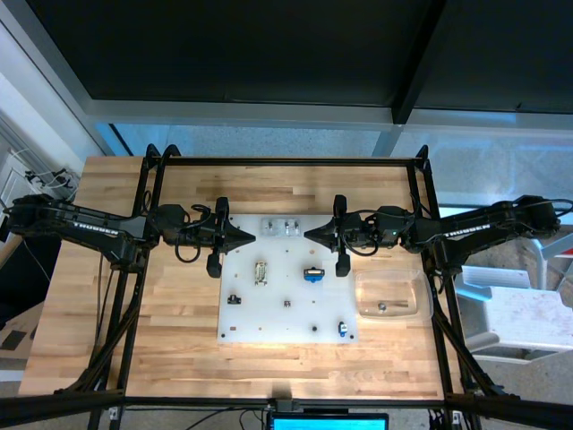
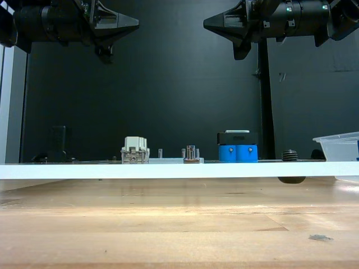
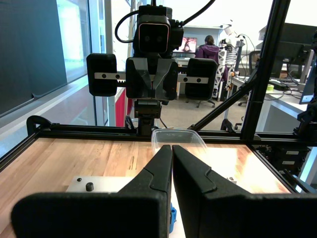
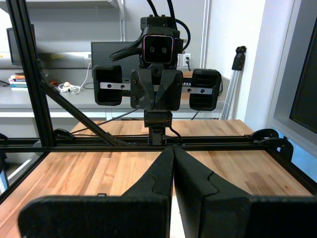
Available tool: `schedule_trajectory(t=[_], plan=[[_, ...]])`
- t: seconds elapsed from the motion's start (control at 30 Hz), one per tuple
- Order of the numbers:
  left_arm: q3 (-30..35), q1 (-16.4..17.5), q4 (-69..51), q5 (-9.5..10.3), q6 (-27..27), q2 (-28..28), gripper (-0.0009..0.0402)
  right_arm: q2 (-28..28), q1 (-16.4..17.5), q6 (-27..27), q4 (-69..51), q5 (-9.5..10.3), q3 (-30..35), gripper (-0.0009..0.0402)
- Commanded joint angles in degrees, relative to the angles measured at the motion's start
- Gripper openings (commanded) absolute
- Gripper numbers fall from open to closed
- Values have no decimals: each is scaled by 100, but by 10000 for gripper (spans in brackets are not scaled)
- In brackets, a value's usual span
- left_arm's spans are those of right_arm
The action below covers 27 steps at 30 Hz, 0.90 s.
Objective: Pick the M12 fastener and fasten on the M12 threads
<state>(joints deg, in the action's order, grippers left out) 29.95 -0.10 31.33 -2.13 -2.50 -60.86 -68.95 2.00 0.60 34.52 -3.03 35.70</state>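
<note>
White "TROSSEN" lettering is showing along the left arm [image 1: 89,228] and the right arm [image 1: 473,226]. Both arms are reaching level and inward, high above the board [image 1: 269,313], with their tips facing each other. The left gripper [image 1: 253,235] is hovering over the board's far left part, fingers pressed together and holding nothing. The right gripper [image 1: 306,233] is hanging opposite it, likewise closed and empty. The nut [image 1: 381,305] is lying in the clear tray [image 1: 407,285] on the tabletop [image 1: 161,340], just right of the board. The stud [image 2: 289,155] is standing bare with its ribs showing.
</note>
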Motion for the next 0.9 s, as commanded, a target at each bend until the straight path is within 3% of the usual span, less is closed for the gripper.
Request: schedule_trajectory(t=[0.03, 0.53, 0.7, 0.9], plan=[[0, 2, 2, 0, 2, 0, 0, -2, 2, 4, -142, 2, -2, 0], [0, 0, 2, 0, 2, 0, 0, -2, 2, 31, -127, -35, -2, 0], [0, 2, 2, 0, 2, 0, 0, -2, 7, 361, -144, -20, -2, 0], [0, 2, 2, 0, 2, 0, 0, 13, 15, 345, -251, 15, 7, 0]])
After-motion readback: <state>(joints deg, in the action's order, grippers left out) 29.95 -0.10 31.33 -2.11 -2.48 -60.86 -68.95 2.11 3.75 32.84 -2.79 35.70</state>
